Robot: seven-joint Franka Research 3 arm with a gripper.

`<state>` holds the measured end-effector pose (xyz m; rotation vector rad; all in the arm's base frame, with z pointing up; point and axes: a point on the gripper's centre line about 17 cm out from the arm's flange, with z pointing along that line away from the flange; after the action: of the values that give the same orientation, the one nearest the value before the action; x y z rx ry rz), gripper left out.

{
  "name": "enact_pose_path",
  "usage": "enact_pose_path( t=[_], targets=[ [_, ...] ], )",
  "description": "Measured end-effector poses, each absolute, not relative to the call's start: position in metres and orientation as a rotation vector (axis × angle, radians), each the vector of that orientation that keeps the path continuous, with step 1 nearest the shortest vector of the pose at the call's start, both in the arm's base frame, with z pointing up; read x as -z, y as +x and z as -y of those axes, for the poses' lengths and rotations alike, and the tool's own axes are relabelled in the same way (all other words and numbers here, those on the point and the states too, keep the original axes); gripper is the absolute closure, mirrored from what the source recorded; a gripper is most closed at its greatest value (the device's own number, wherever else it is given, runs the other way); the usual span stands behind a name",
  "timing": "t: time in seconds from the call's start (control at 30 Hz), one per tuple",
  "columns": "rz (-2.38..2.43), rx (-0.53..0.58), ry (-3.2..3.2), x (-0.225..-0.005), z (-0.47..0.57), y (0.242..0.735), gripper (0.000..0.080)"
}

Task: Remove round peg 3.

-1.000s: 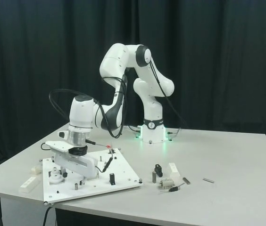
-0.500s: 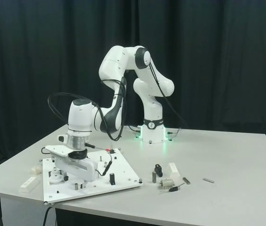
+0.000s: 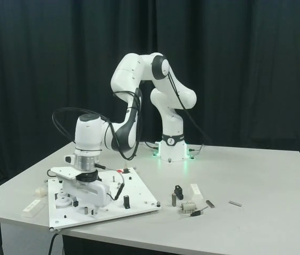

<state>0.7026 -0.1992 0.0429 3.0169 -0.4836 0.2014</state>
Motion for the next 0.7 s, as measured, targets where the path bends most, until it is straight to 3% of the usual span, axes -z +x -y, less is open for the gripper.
enact_pose_path(
  t=[0.7],
  targets=[
    [0.511,-0.112,3.057,-0.0417,0.1987,0.7049,0.0003]
  ],
)
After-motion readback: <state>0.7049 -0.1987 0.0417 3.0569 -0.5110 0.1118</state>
